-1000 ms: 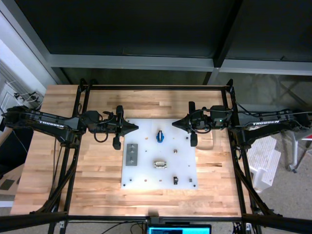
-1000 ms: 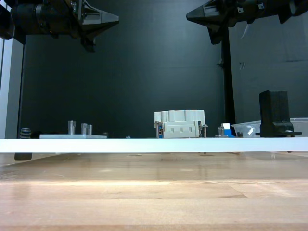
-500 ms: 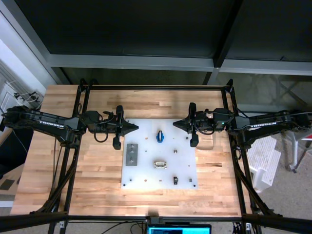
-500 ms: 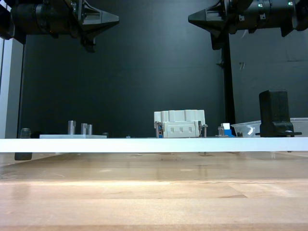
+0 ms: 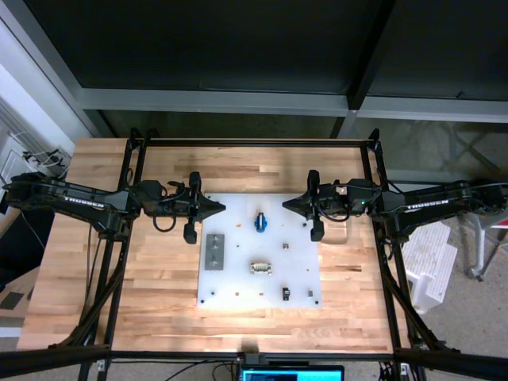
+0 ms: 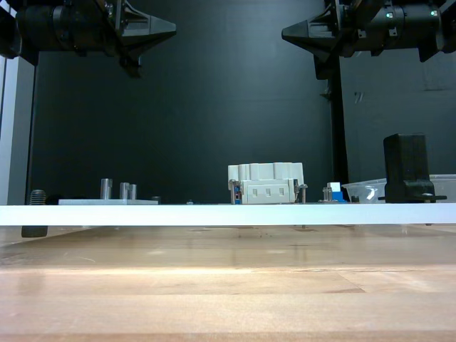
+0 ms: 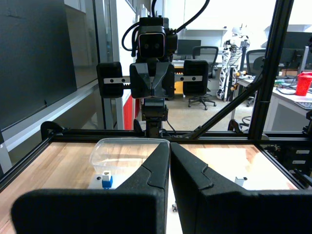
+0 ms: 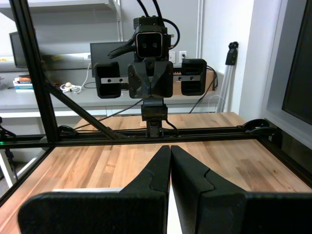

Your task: Pick the 16mm bar and install on taskboard

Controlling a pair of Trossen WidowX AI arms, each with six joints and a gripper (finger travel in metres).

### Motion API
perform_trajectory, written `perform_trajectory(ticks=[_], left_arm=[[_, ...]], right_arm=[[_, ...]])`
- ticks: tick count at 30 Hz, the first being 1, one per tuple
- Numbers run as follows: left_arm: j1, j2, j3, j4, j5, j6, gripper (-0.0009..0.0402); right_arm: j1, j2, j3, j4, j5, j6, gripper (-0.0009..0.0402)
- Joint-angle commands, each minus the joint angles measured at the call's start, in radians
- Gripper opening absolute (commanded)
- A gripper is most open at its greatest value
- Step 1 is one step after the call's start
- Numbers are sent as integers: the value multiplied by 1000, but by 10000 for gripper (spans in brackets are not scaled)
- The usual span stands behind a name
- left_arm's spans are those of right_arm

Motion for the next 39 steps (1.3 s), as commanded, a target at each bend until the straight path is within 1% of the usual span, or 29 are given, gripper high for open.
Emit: perform_trajectory(ticks=[1,39], left_arm=[[0,0,0,0,0,0,0],[0,0,0,0,0,0,0]], right_arm=[[0,1,0,3,-1,2,0],[-13,1,0,15,0,0,0]])
